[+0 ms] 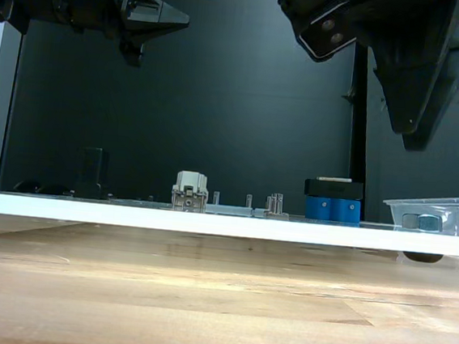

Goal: Unfasten the M12 nut and place it in the container

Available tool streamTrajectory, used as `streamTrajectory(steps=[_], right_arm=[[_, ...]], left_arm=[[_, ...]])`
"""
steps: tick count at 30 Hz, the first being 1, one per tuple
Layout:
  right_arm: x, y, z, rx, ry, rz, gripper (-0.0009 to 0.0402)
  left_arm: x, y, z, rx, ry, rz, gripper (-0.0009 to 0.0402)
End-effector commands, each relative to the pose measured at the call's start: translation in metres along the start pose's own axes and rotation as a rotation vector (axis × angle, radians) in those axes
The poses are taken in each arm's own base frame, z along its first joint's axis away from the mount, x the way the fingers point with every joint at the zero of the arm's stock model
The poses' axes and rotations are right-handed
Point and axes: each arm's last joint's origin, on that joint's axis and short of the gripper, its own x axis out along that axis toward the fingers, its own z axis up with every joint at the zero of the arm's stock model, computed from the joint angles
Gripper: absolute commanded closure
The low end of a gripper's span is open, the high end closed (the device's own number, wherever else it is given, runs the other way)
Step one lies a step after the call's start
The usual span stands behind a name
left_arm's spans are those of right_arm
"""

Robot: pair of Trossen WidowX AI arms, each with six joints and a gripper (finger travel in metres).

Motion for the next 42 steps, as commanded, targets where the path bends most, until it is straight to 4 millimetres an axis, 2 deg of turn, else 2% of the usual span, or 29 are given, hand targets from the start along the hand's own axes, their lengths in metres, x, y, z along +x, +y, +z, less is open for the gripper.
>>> streamTrajectory(steps=[1, 6, 10, 16, 26, 31, 35, 42], right_arm=[[0.002, -0.001, -0.001, -0.122, -0.029, -0.029, 0.0162], [0.012, -0.004, -0.005, -0.215, -0.026, -0.052, 0.0137], [0.023, -0.003, -0.007, -0.289, -0.019, -0.054, 0.0141], [0.031, 0.001, -0.008, -0.392, -0.012, -0.048, 0.0145], [0.053, 0.002, -0.007, -0.429, -0.003, -0.077, 0.0146], [0.055, 0.003, -0.007, -0.459, -0.001, -0.079, 0.0147], [0.054, 0.003, -0.007, -0.476, 0.001, -0.08, 0.0174], [0.054, 0.002, -0.007, -0.486, 0.003, -0.082, 0.0274]], left_arm=[[0.0, 0.0, 0.0, 0.0, 0.0, 0.0, 0.0393], [0.0, 0.0, 0.0, 0.0, 0.0, 0.0, 0.0393], [0.0, 0.0, 0.0, 0.0, 0.0, 0.0, 0.0393], [0.0, 0.0, 0.0, 0.0, -0.001, 0.0, 0.0393], [0.0, 0.0, 0.0, 0.0, 0.0, 0.0, 0.0393], [0.0, 0.0, 0.0, 0.0, -0.001, 0.0, 0.0393], [0.0, 0.0, 0.0, 0.0, 0.0, 0.0, 0.0393], [0.0, 0.0, 0.0, 0.0, -0.001, 0.0, 0.0393]])
